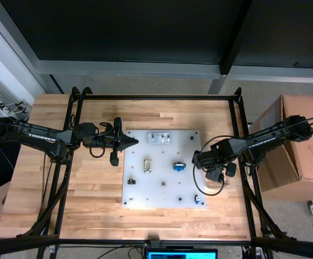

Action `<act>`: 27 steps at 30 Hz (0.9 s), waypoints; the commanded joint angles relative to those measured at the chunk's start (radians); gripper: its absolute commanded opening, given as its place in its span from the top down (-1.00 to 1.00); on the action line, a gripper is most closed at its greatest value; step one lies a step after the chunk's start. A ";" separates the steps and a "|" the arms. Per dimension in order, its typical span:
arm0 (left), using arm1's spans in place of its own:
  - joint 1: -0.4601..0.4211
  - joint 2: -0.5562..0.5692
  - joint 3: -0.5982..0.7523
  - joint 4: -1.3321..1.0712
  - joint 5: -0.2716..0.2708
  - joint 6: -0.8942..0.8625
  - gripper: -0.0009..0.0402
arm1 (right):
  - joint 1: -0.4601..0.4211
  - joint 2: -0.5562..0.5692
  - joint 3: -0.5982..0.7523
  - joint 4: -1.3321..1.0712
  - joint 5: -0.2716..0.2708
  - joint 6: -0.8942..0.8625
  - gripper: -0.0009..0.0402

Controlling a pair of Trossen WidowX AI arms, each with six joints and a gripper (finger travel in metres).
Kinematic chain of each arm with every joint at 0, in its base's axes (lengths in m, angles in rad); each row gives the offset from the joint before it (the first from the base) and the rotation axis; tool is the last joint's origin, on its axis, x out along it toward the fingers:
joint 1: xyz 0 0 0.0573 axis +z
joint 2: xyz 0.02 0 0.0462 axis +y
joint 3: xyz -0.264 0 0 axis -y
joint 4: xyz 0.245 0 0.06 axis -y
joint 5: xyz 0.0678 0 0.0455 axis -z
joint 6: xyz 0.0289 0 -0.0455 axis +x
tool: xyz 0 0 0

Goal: Pick the M12 nut and place it on its threads and fasten

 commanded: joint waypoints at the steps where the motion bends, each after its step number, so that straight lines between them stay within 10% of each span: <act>1: 0.000 0.000 0.000 0.000 0.000 0.000 0.96 | 0.037 0.043 0.063 -0.018 0.015 -0.076 0.92; 5: 0.000 0.000 0.000 0.000 0.000 0.000 0.96 | 0.084 0.124 0.166 -0.049 0.079 -0.107 0.91; 27: 0.000 0.000 0.000 0.000 0.000 0.000 0.96 | 0.209 0.599 0.734 -0.143 0.070 -0.218 0.91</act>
